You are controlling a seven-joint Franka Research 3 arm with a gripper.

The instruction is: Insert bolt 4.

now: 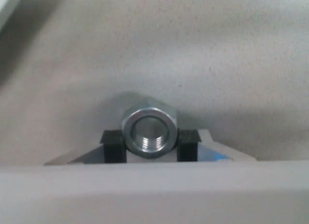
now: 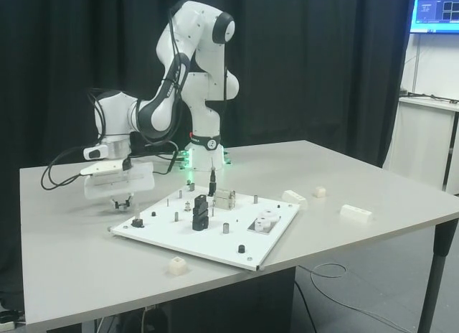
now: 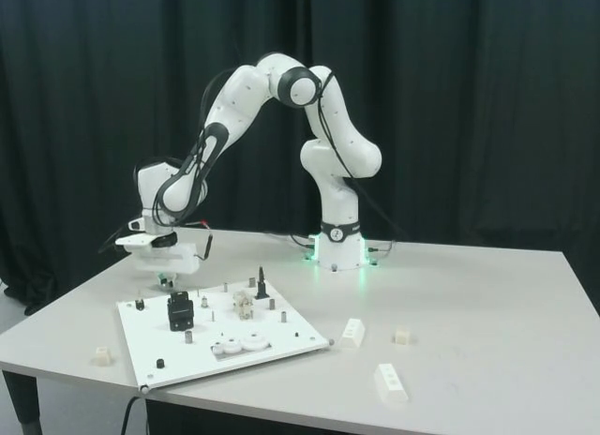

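Here, claw gripping bolt, shank hidden

Grey metal bolt, hexagonal threaded hollow end facing the wrist camera, clamped between black fingertips above the table

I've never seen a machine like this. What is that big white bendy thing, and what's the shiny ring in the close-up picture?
That is a robot arm bolted to a grey table. Two pictures come from cameras in the room; the close-up comes from a camera on the arm's wrist. Its gripper has two black fingers squeezing a metal bolt, seen end-on, so it looks like a ring. On the table lies a white board with pegs and small parts, and some small white blocks beside it.
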